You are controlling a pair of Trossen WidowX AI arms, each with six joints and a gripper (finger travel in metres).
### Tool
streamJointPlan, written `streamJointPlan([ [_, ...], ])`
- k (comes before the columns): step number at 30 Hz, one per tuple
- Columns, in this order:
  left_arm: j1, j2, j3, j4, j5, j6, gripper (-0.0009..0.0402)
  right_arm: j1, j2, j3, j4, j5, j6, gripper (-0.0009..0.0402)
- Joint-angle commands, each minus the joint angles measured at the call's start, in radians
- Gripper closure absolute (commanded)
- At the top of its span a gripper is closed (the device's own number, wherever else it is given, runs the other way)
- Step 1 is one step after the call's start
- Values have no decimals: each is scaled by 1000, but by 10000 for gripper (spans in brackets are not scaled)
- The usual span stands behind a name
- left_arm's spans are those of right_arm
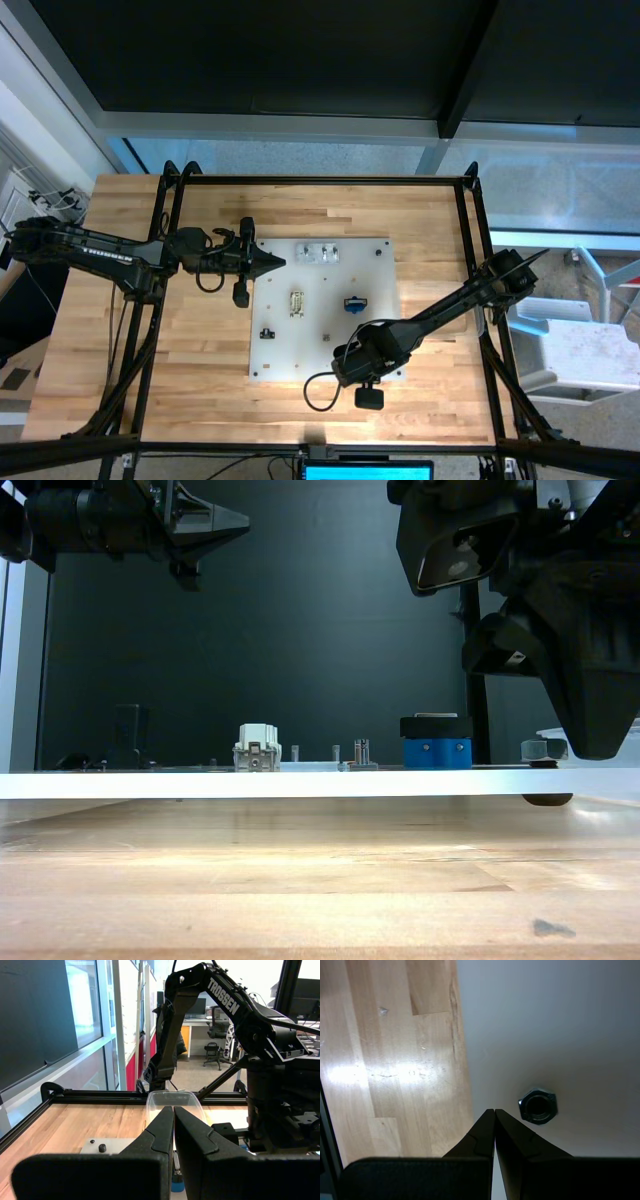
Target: Unfasten the M12 fastener and place in the container
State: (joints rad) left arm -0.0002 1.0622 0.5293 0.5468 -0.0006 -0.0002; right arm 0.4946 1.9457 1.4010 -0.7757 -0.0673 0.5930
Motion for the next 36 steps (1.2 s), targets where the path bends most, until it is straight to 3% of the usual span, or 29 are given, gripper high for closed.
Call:
streamJointPlan([
  [1,0,0,0,0,0,0,393,0,1,-2,-2,42,4,393],
  [23,0,0,0,0,0,0,393,-3,1,-2,-27,51,-2,393],
  [24,0,0,0,0,0,0,393,-3,-3,-2,-52,116,10,393],
  [26,0,0,0,0,0,0,393,-3,-5,21,-160,317,111,393],
  [27,0,0,0,0,0,0,393,0,-5,39,-209,392,136,393],
  [28,0,0,0,0,0,0,393,1,-5,57,-243,438,133,393],
  [30,0,0,0,0,0,0,393,1,-5,82,-283,464,125,393],
  [34,0,-1,0,1,0,0,393,1,-8,90,-297,454,119,393],
  [36,0,-1,0,4,0,0,393,1,-8,90,-296,430,107,393],
])
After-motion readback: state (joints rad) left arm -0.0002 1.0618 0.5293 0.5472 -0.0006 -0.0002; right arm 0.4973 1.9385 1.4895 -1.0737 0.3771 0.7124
